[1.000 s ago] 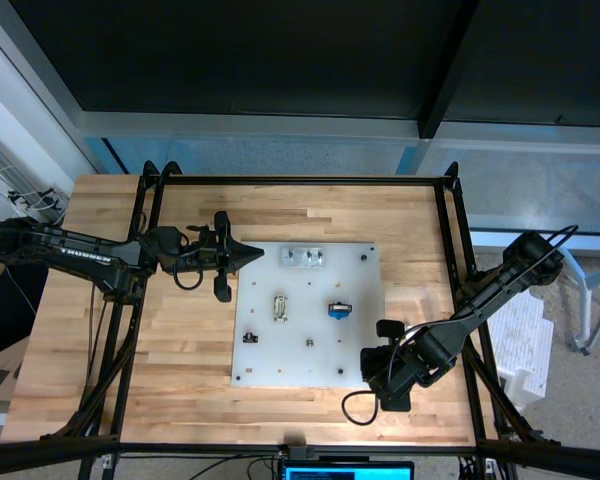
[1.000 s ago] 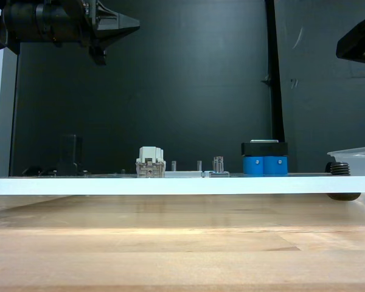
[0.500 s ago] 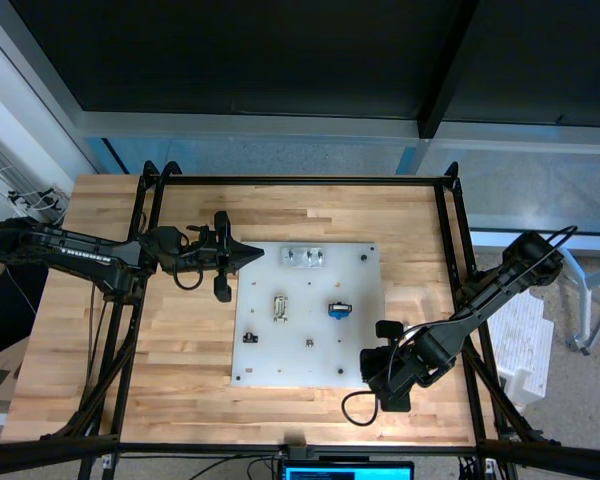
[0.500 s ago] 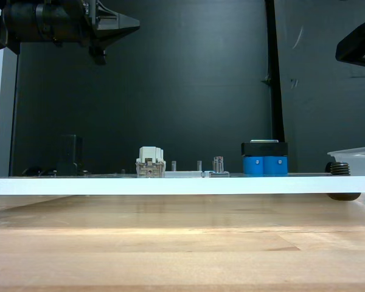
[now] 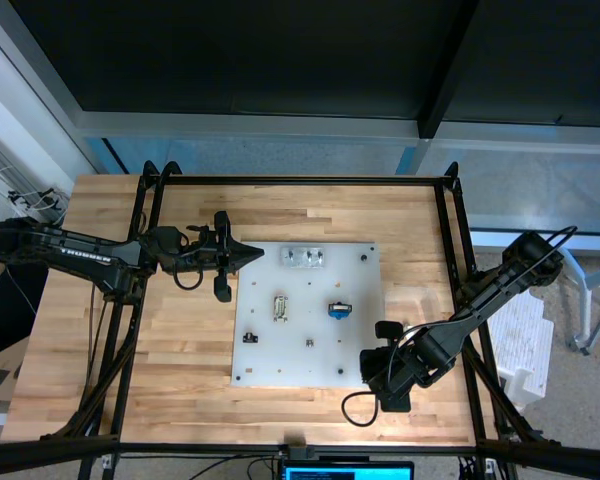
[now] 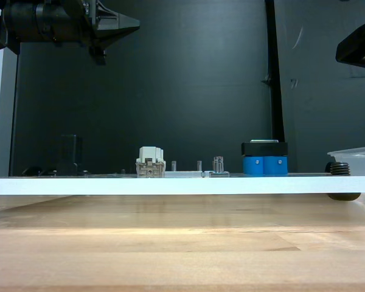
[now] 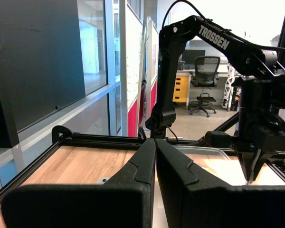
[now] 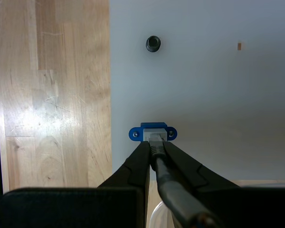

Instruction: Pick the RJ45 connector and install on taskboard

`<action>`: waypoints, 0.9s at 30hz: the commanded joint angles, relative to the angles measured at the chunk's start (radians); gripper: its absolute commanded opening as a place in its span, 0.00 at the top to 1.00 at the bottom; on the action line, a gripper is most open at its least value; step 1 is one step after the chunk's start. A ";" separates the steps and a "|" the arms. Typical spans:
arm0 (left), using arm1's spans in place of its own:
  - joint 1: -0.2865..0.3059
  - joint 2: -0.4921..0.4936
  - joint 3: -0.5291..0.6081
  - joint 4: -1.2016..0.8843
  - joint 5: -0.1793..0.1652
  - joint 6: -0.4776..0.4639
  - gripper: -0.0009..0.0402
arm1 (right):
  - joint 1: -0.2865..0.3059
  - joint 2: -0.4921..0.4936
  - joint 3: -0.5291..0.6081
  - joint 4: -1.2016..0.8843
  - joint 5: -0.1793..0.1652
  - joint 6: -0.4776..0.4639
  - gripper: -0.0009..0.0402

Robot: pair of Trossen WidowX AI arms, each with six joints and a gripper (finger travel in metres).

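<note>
1. While the right end effector (image 8: pixel 154 145) hangs over the taskboard's (image 8: pixel 204 85) near-right corner, its fingers (image 8: pixel 133 164) pinch the RJ45 connector (image 8: pixel 155 137) just ahead of its cable (image 8: pixel 168 190)
2. RJ45 connector tip meets a small blue socket (image 8: pixel 135 134) by the taskboard edge; seated or not, can't tell
3. The left end effector (image 7: pixel 155 142) is pressed together, high above the taskboard's far-left corner, well clear of the worktop (image 5: pixel 180 340)

We see nothing moved: the left gripper (image 5: pixel 256 256) hangs as before, closed, above the bench (image 5: pixel 180 345) by the taskboard's (image 5: pixel 290 362) left edge, and the right gripper (image 8: pixel 154 143) remains clamped on the RJ45 connector (image 8: pixel 155 137) at the blue socket (image 8: pixel 135 134).
</note>
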 commanded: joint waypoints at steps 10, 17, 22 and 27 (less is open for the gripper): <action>0.000 0.000 0.000 0.000 0.000 0.000 0.98 | 0.002 0.000 -0.020 0.017 0.000 0.001 0.98; 0.000 0.000 0.000 0.000 0.000 0.000 0.98 | 0.002 0.000 -0.018 0.003 -0.001 0.000 0.98; 0.000 0.000 0.000 0.000 0.000 0.000 0.98 | 0.002 -0.001 -0.018 0.000 -0.001 0.000 0.98; 0.000 0.000 0.000 0.000 0.000 0.000 0.98 | 0.004 -0.002 -0.018 -0.002 -0.002 -0.001 0.98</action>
